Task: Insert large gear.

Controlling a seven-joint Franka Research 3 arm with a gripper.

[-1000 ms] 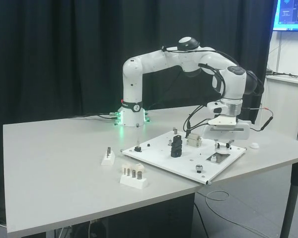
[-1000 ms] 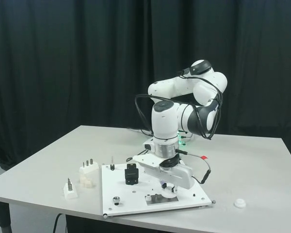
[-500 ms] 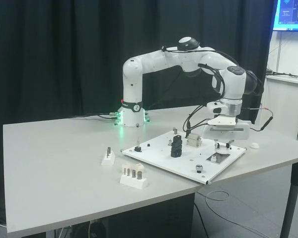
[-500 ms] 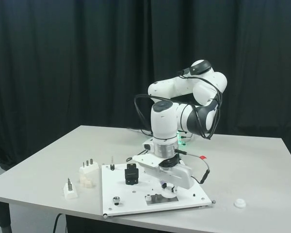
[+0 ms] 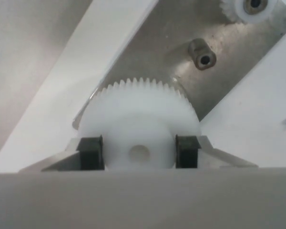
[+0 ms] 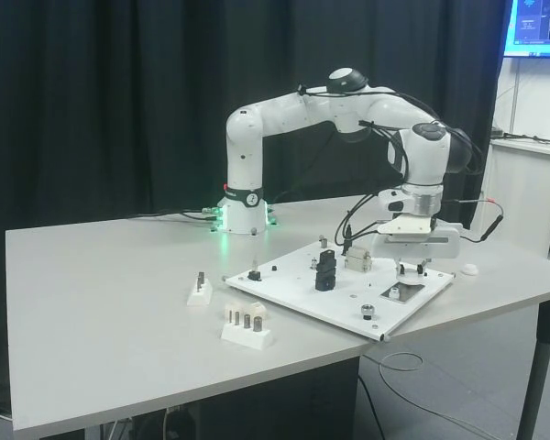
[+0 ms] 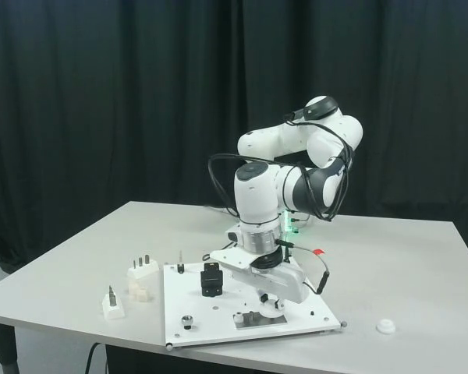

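Gripper (image 5: 139, 151), black pads (image 5: 91, 152) clamping a white toothed gear (image 5: 139, 125) by its smooth round hub, above the dull metal plate (image 5: 152, 52); cylindrical peg (image 5: 201, 53) at 1 o'clock.

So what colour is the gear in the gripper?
White: the gear shows best in the wrist view.

Matt white plastic large gear (image 5: 139, 121); brushed grey metal plate (image 5: 181, 43); smooth matt white board (image 6: 298, 284).
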